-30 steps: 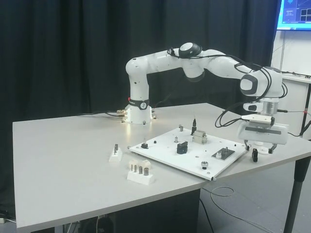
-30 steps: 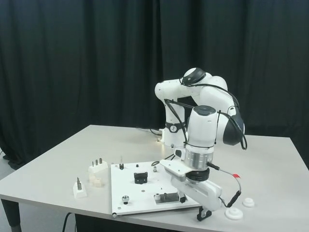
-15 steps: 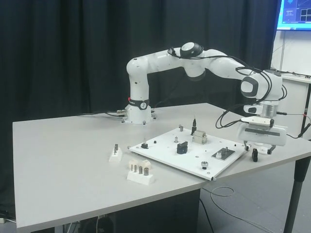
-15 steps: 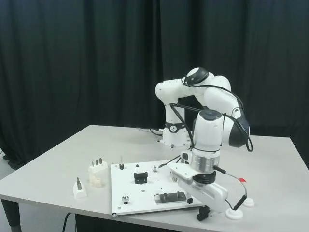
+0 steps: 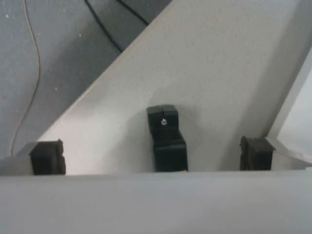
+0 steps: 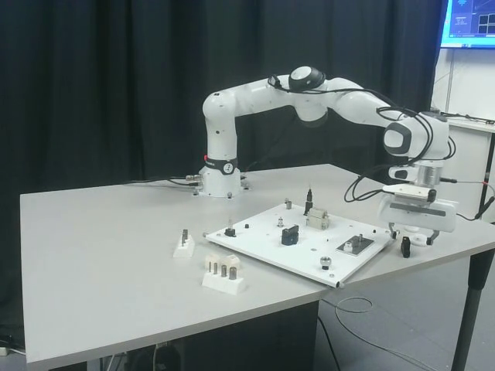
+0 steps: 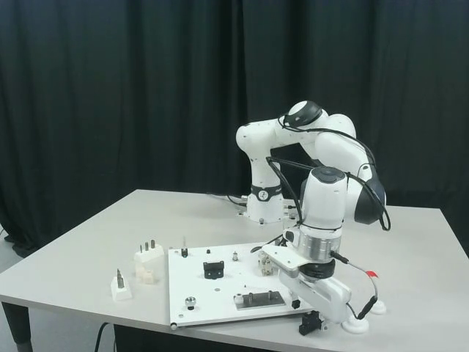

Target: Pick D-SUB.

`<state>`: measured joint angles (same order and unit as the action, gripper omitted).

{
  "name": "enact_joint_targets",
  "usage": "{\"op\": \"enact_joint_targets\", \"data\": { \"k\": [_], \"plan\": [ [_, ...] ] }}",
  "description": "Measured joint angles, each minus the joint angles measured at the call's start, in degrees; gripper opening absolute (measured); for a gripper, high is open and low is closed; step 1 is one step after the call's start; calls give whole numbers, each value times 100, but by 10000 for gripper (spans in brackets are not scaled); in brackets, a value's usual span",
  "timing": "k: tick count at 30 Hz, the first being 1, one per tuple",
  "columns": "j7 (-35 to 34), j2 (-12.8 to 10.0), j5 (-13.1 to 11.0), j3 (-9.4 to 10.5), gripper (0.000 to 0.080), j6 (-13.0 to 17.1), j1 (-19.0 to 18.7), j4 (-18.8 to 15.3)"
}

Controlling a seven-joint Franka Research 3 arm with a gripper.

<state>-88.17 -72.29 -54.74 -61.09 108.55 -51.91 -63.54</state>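
We hang our gripper [image 5: 151, 156] just above the D-SUB connector [image 5: 166, 139], a small black block standing upright on the grey table [image 5: 204, 73] close to its edge, just beside the white assembly board [image 6: 298, 236]. It lies midway between our two black fingertips [image 5: 47, 157], which stand wide apart on either side without touching it, its long axis crosswise to the gap.

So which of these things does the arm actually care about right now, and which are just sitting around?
In the job:
- black D-SUB connector, standing on the grey table near its edge, off the board
- gripper, its open jaws either side of the connector

Lying about:
- white board with small fittings
- two white blocks holding pins
- white discs beside the gripper
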Motion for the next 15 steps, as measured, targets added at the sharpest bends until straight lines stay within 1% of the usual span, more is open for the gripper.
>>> {"op": "enact_joint_targets", "data": {
  "k": [7, 15],
  "plan": [
    [-216, 0, 0, 2, 800, 271, -127, -213],
    [-263, 0, 0, 3, 800, 520, -287, -440]
  ]
}}
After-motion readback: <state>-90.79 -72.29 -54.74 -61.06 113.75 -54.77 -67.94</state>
